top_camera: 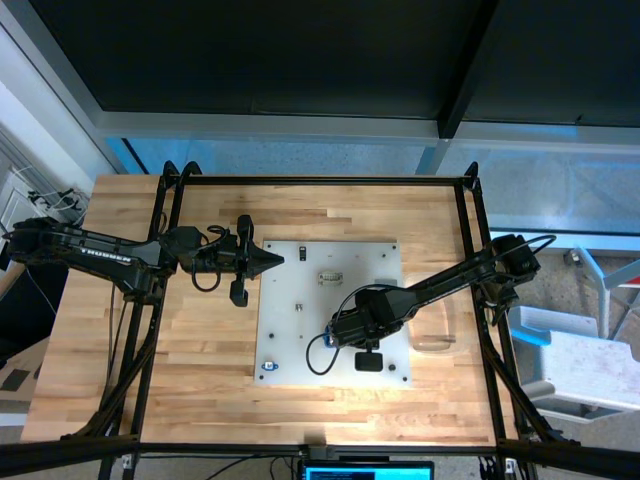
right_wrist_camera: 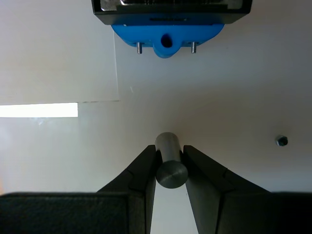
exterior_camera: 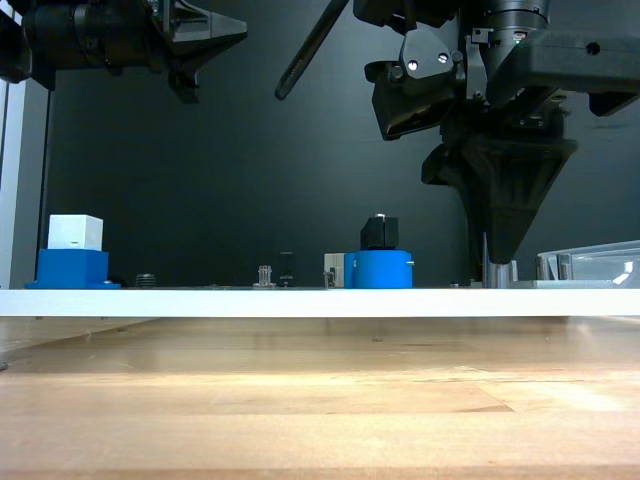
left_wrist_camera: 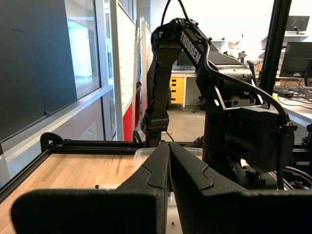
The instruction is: Pick the 16mm cylinder and place it in the taskboard
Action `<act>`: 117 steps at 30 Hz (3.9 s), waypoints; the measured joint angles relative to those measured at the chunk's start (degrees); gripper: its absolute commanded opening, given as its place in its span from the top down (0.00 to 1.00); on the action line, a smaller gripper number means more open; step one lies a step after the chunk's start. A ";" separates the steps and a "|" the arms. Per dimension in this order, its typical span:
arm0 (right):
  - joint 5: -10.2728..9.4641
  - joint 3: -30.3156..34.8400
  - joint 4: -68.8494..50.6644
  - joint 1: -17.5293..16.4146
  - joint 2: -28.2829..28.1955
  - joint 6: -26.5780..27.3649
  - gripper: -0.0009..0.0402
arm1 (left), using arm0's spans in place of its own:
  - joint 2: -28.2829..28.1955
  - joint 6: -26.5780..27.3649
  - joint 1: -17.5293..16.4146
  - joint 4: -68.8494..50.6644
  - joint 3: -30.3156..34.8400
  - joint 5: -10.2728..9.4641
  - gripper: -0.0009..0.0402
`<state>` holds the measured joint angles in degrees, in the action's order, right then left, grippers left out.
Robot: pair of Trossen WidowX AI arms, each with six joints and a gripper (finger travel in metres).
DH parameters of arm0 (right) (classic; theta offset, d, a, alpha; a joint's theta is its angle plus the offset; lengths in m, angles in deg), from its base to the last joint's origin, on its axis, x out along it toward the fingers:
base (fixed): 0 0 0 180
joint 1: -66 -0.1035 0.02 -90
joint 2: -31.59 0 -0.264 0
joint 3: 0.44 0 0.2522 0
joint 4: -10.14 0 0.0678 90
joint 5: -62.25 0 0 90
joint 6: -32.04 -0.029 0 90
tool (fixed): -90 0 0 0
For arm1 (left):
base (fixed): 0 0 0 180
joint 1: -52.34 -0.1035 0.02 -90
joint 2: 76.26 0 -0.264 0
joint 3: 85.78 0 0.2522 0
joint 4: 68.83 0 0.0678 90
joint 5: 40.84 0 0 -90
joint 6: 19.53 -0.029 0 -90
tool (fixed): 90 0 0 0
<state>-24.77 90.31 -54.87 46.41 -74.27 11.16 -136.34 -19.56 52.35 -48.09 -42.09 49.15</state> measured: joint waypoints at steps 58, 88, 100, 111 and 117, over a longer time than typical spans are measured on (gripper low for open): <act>0.42 -0.04 0.15 -0.35 1.25 -0.96 0.33 | 0.00 0.00 0.00 0.00 0.02 0.02 0.98; 0.44 -0.04 -2.71 -0.42 8.00 -0.90 0.33 | -0.02 0.00 0.00 0.00 0.02 0.00 0.98; 0.42 -0.04 -2.67 -0.42 8.00 -0.90 0.33 | -0.02 0.00 0.00 0.00 0.00 0.00 0.98; 0.42 -0.04 -2.25 -0.42 8.00 -0.90 0.33 | -0.02 0.00 0.00 0.02 0.02 0.00 0.98; 0.42 -0.04 -2.10 -0.42 8.00 -0.90 0.33 | -0.02 0.00 0.00 0.00 0.00 0.02 0.98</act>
<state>-24.35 90.27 -56.97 45.99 -66.27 10.26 -136.36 -19.56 52.35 -48.09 -42.09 49.17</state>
